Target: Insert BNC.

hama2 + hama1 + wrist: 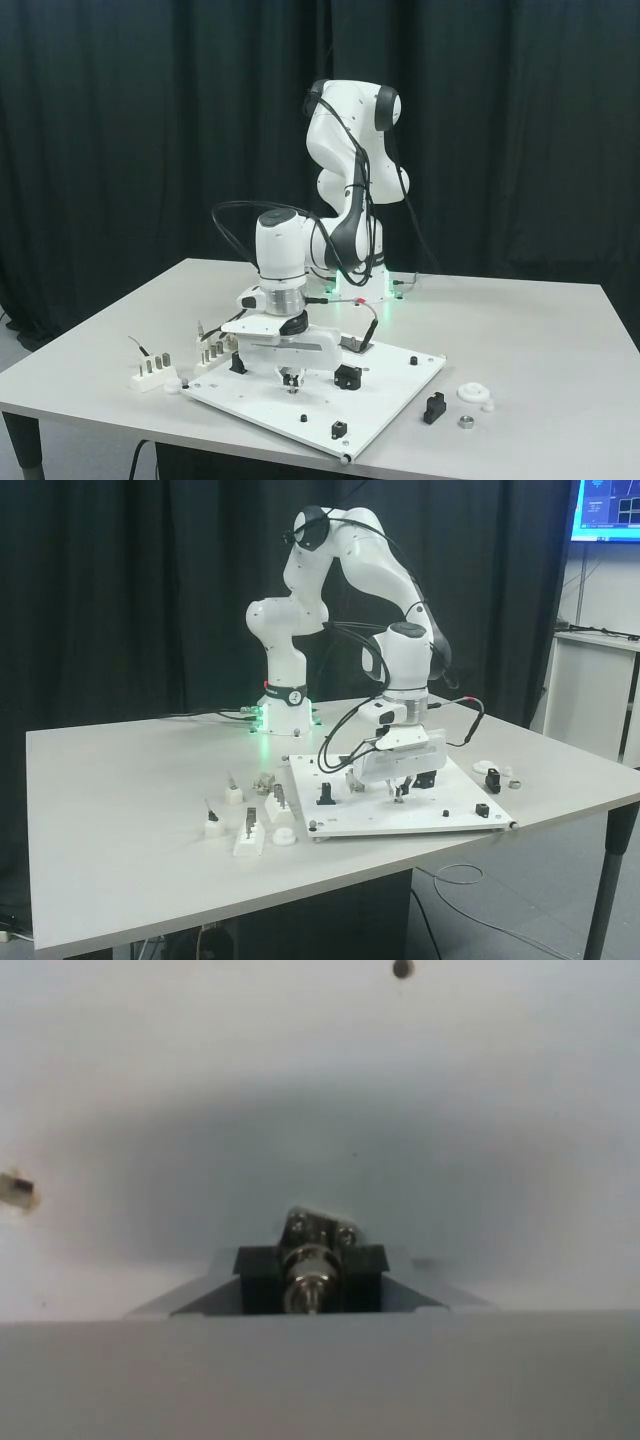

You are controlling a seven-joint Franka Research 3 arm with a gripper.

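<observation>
One gripper [310,1290] I steered hung just over the white board [390,400], black fingers [255,1278] clamped on a metal plug [310,1278], held upright.

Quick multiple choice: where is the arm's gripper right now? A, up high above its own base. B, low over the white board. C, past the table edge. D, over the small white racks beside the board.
B: both room views show the gripper hanging just above the white board, a metal connector between its jaws.
</observation>
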